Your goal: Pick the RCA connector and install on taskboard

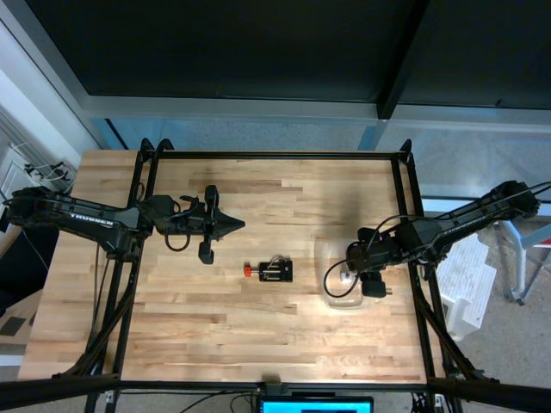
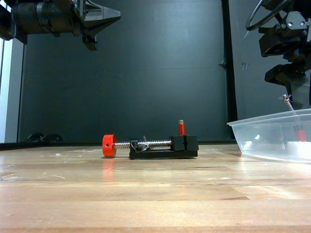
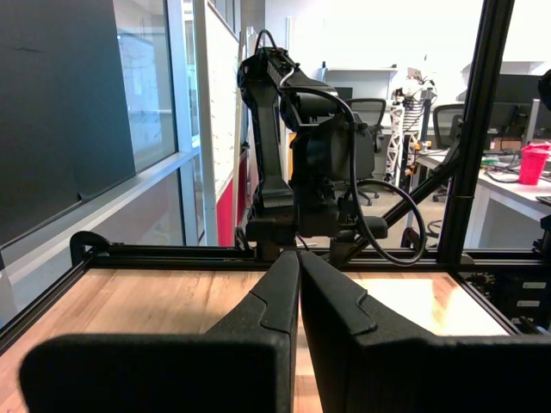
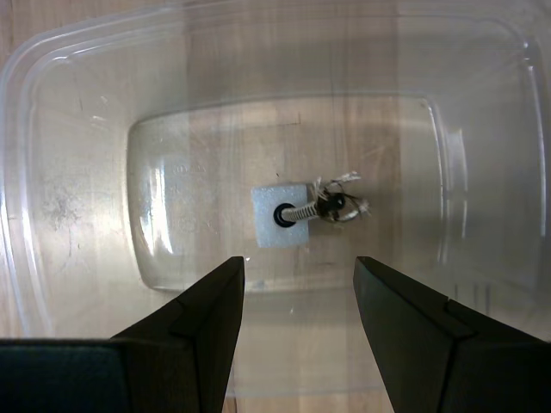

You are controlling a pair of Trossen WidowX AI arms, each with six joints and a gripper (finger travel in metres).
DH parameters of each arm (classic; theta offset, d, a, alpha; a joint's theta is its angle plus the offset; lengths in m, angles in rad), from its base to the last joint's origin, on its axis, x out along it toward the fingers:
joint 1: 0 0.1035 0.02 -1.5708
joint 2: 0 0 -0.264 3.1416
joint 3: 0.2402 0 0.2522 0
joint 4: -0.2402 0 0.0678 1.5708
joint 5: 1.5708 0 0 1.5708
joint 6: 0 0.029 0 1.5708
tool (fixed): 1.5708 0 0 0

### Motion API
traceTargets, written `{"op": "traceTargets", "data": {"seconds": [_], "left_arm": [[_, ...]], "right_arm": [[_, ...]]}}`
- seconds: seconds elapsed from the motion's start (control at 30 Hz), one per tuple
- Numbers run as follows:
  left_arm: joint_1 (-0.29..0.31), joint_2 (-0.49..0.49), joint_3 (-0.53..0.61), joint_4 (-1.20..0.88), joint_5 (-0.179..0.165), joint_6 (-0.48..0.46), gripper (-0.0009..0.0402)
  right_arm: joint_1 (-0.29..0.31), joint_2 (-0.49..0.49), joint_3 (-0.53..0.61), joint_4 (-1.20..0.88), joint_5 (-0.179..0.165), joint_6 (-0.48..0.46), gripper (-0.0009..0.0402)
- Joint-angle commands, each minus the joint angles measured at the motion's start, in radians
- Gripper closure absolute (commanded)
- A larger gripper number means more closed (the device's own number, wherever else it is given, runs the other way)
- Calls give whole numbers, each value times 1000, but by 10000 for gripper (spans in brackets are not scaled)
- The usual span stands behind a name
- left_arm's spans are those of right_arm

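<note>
left gripper closed, high over bench's left | right gripper spread over tray at right edge | RCA connector inside, beyond its gap

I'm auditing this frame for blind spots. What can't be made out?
High view: the right gripper, jaws open above the clear plastic tray, overlaps it; the tiny dark grey RCA connector is too small there.
Low view: the right gripper runs off the picture's edge.
Left wrist view: the left gripper, raised at the table's left with jaws shut, leaves the black rectangular taskboard unseen.
</note>
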Motion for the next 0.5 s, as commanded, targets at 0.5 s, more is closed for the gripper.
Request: {"op": "traceTargets", "data": {"seconds": [0.5], "left_arm": [[0,0,0,0,0,0,393]], "right_arm": [[18,90,-40,131,18,2,216]]}}
